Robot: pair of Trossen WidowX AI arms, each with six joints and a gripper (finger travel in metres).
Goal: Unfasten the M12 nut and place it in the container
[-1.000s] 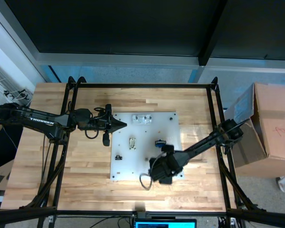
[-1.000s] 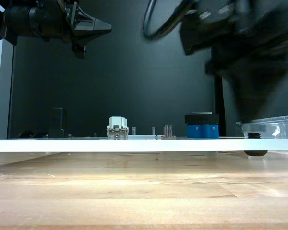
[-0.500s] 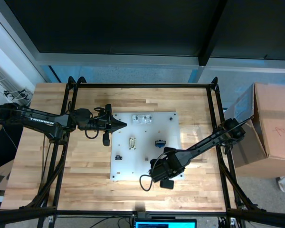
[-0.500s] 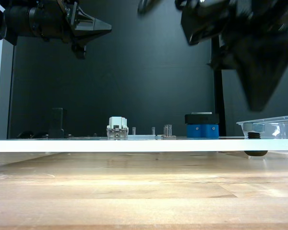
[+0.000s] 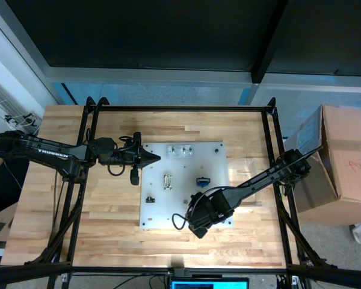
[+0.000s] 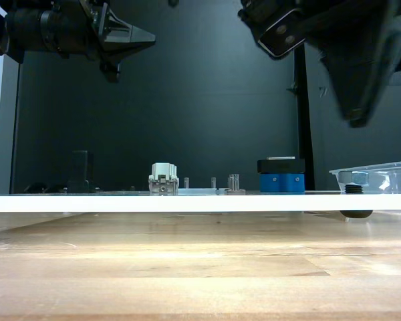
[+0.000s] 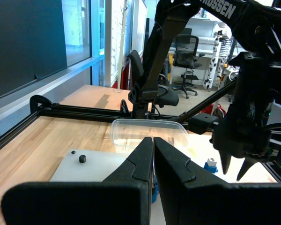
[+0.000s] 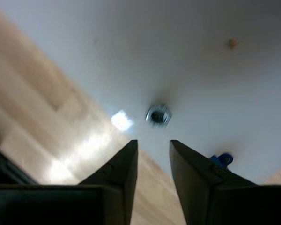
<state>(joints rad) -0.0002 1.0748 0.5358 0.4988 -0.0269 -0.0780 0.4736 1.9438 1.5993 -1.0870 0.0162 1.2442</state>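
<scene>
Right gripper (image 8: pixel 152 144) jaws apart, empty; nut (image 8: pixel 158 115) sits on its stud (image 6: pixel 352 189), below and ahead of their tips. Left gripper (image 7: pixel 153 140) jaws together, nut well beyond them. Risk: a skewed descent could slip off the nut or clip the container (image 6: pixel 387 175) near the stud; white board (image 6: pixel 187 201) on wood table (image 6: pixel 187 267), dark backdrop.

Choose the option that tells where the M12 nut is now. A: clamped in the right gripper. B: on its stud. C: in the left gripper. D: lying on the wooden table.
B: the M12 nut sits atop its ribbed stud, below the raised, open right gripper; the shut left gripper hovers at the board's left edge.
</scene>
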